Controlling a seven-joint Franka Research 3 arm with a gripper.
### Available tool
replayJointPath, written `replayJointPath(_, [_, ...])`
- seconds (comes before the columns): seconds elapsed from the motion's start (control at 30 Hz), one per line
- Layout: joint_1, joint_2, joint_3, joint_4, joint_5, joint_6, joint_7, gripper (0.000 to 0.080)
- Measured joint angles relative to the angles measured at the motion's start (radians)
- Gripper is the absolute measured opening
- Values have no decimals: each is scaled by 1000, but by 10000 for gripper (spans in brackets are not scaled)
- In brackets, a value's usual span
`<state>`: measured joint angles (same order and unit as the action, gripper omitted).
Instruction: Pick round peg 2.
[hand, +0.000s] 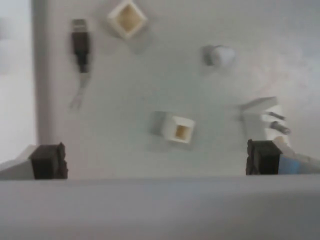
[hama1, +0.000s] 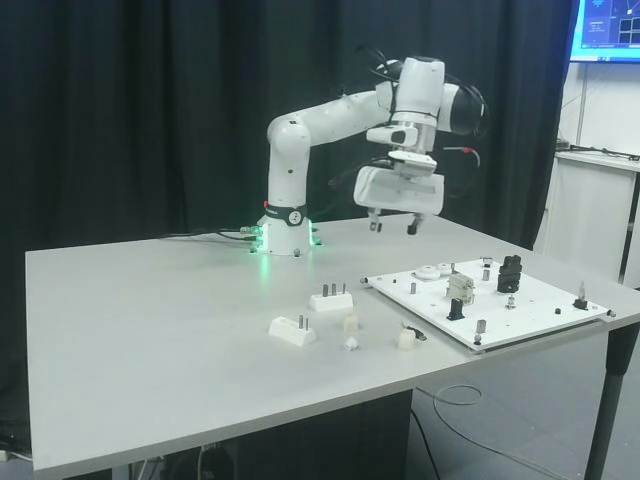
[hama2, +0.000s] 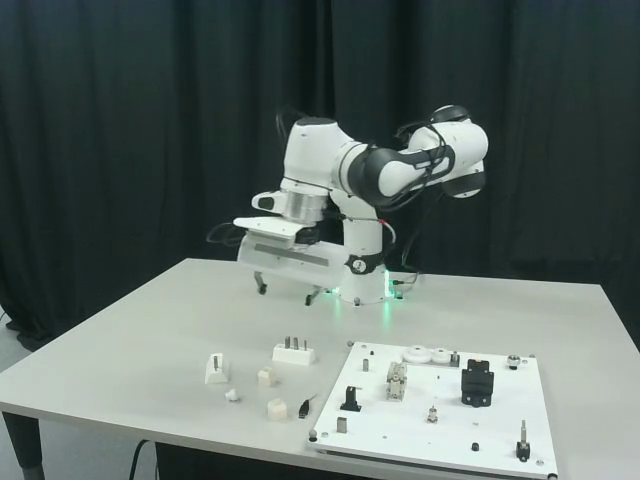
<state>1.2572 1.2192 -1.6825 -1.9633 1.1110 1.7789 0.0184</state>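
Nearest the table's front edge lie a small white round piece (hama2: 232, 395), two white cube-shaped blocks (hama2: 276, 408) and a black USB plug (hama2: 303, 408). Behind stand two white holders (hama2: 295, 353); their upright pegs (hama2: 292, 342) cannot be told apart. Beyond, the gripper (hama2: 285, 290) hangs high, fingers spread, holding nothing.

The round peg (hama1: 343, 288) is a short, thin grey pin standing upright in a low white block (hama1: 332, 301) next to a second pin (hama1: 327, 290) much like it. Which of the two is number 2 cannot be told. The block rests flat on the grey table (hama1: 150, 320), just beside the near corner of the white board (hama1: 530, 320).
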Motion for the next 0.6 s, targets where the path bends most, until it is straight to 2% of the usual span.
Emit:
replayJointPath(0.37, [-116, 8, 23, 18, 0, -5, -175, 800])
replayJointPath(0.6, [-199, 8, 38, 41, 9, -49, -282, 800])
